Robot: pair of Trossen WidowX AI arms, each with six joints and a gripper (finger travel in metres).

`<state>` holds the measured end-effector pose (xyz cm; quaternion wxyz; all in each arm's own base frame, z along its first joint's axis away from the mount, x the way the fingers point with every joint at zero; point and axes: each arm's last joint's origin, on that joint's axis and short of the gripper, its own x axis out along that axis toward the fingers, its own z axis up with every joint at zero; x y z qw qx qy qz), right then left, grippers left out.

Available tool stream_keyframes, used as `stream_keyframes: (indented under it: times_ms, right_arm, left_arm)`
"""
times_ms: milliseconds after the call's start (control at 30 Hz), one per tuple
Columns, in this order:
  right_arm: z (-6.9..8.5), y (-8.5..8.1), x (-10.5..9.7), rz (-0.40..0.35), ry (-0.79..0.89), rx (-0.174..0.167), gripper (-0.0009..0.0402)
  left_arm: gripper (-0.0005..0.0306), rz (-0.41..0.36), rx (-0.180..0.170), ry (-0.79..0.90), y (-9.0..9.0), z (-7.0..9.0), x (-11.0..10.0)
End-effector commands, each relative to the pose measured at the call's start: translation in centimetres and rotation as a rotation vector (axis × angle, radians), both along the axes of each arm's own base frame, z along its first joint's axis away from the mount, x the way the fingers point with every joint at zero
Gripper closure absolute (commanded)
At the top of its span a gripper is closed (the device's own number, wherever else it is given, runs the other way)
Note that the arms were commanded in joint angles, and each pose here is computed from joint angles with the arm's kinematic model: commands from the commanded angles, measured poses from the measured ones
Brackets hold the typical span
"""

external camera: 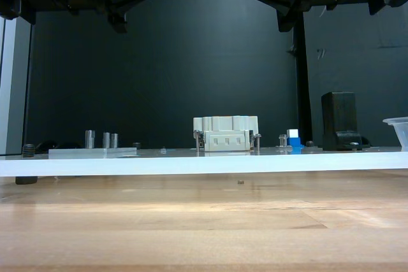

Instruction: Pick the 16mm bar from the taskboard and place it in the container

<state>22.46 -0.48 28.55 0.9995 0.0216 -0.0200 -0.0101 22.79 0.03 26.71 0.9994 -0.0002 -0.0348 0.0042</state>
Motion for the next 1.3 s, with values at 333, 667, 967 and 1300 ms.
stream_keyframes:
  times_ms: [333,667,967,1300]
  right_arm:
    - [-0.1,0.0,0.0,0.002,0.005,0.001,0.0393]
    - [1.0,0.1,0.2,0.004,0.210,0.015,0.0393]
    - [1.6,0.2,-0.2,-0.009,0.403,0.059,0.0393]
    - [2.6,0.3,-0.1,-0.013,0.576,0.070,0.0393]
  left_arm:
    - [0.0300,0.000,0.000,0.000,0.0,0.0,0.0]
    - [0.0300,0.000,0.000,0.000,0.0,0.0,0.0]
    - [0.0300,0.000,0.000,-0.001,0.0,0.0,0.0]
    - [0.0300,0.000,0.000,-0.001,0.0,0.0,0.0]
